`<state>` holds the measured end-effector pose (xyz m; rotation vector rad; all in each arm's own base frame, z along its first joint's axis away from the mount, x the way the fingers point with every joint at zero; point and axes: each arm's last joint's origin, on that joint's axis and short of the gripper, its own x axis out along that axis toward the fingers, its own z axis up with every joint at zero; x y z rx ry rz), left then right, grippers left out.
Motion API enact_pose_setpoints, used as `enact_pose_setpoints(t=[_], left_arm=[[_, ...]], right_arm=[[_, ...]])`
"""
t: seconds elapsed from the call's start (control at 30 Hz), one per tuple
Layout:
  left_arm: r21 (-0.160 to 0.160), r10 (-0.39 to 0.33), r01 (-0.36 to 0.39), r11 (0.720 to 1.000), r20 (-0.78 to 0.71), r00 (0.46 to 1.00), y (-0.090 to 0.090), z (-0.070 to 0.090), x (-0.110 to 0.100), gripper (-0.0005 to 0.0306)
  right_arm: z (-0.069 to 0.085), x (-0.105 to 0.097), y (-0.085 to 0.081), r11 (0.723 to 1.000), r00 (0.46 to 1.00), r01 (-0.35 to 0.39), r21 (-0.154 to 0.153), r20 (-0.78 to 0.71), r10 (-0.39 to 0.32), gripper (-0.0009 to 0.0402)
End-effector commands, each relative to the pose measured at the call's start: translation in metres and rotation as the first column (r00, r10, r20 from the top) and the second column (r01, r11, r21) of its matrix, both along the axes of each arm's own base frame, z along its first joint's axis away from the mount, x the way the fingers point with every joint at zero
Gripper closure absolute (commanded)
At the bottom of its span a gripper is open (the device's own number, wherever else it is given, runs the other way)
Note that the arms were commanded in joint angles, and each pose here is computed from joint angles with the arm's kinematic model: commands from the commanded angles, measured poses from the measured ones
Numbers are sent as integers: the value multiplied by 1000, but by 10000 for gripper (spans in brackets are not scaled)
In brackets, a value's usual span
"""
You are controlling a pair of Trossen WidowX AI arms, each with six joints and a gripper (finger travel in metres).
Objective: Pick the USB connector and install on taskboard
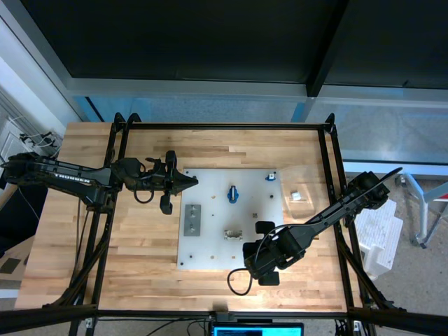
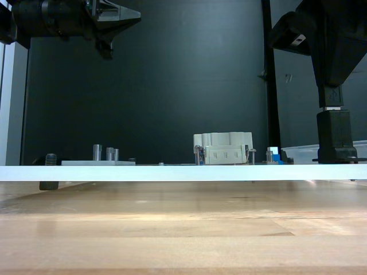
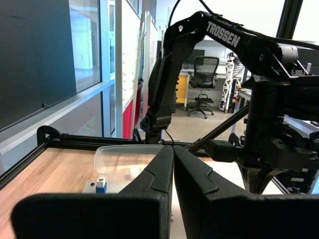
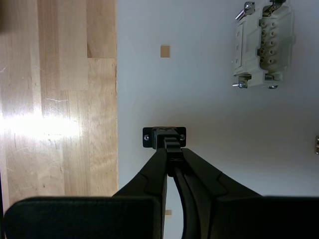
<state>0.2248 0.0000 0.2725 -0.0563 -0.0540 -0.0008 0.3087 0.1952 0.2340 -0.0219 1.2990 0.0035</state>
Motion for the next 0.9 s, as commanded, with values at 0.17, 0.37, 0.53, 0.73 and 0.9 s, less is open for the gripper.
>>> enact_pose_setpoints(t=[0.17, 0.37, 0.53, 0.73, 0.9], left_arm=[[0, 0, 0, 1000, 0, 1000, 0, 0, 0, 300], [0, 0, 0, 1000, 0, 1000, 0, 0, 0, 300], [0, 0, 0, 1000, 0, 1000, 0, 0, 0, 300], [0, 0, 0, 1000, 0, 1000, 0, 0, 0, 300], [0, 0, 0, 1000, 0, 1000, 0, 0, 0, 300]], right_arm=[[2, 0, 0, 1000, 1000, 1, 4, 8, -1, 340], [3, -1, 0, 1000, 1000, -1, 5, 10, 1, 299], [5, -2, 0, 1000, 1000, -2, 7, 12, 2, 266], [15, -7, -3, 1000, 1000, -4, 17, 27, 3, 234], [30, -14, -7, 999, 998, -5, 36, 58, 3, 217]])
